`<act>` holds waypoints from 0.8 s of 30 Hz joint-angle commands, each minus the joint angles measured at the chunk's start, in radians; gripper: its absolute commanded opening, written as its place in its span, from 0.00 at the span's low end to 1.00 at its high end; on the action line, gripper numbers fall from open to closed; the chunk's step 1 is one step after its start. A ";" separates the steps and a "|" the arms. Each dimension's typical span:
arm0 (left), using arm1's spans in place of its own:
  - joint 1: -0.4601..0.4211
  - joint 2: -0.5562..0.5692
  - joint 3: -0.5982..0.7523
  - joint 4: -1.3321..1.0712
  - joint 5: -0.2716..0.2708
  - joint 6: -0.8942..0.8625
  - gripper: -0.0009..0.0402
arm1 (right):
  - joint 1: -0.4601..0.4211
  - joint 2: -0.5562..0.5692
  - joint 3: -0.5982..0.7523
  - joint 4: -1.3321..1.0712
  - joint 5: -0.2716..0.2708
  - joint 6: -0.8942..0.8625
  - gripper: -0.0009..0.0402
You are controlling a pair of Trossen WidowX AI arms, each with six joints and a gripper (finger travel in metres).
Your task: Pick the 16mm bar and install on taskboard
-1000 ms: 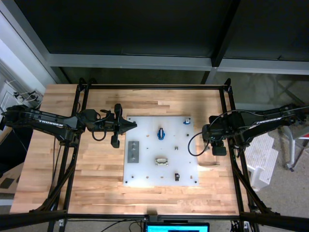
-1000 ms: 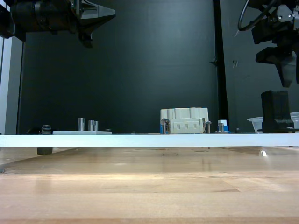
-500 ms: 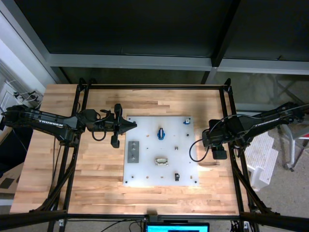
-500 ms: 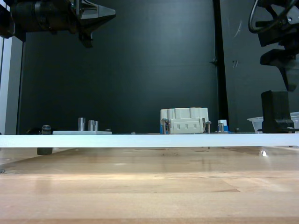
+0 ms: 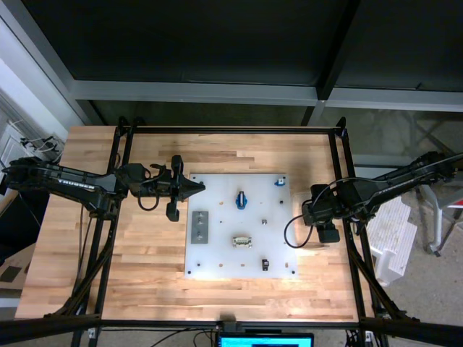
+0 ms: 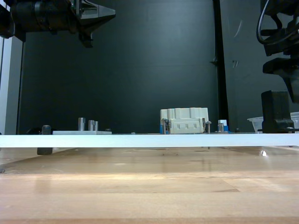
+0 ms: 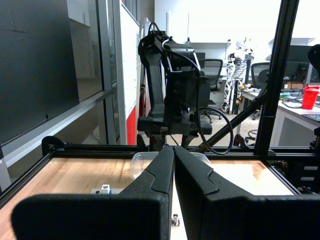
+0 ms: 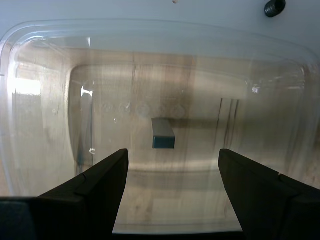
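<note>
**While hanging over tray, gripping nothing**

Found small dark block, most likely the 16mm bar [image 8: 163, 133], lying flat and free on floor of clear tray [image 8: 40, 90], clear of taskboard [image 5: 217, 253] and of any seat on it. Noted right gripper [image 8: 172, 170] directly above block, pointing down into tray, fingers [image 8: 95, 195] spread wide to either side and touching nothing. Placed tray on table [image 5: 145, 282] just beside board's right edge, mostly hidden beneath right arm in high view. Logged left gripper [image 5: 195, 186] high above table near board's far-left corner, pointing inward across board, its fingers [image 7: 155, 175] pressed together with nothing between them. Counted on board: grey plate [image 5: 200, 226] with upright pegs toward left side, blue fitting [image 5: 241, 199] toward far side, beige connector [image 6: 184, 120] near middle.
</note>
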 commanded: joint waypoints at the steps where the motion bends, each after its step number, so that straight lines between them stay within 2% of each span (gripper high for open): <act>1: 0.000 0.000 0.000 0.000 0.000 0.000 0.02 | 0.002 0.000 -0.020 0.027 0.000 0.001 0.63; 24: 0.000 0.000 0.000 0.000 0.000 0.000 0.02 | 0.018 0.015 -0.122 0.135 0.000 0.076 0.63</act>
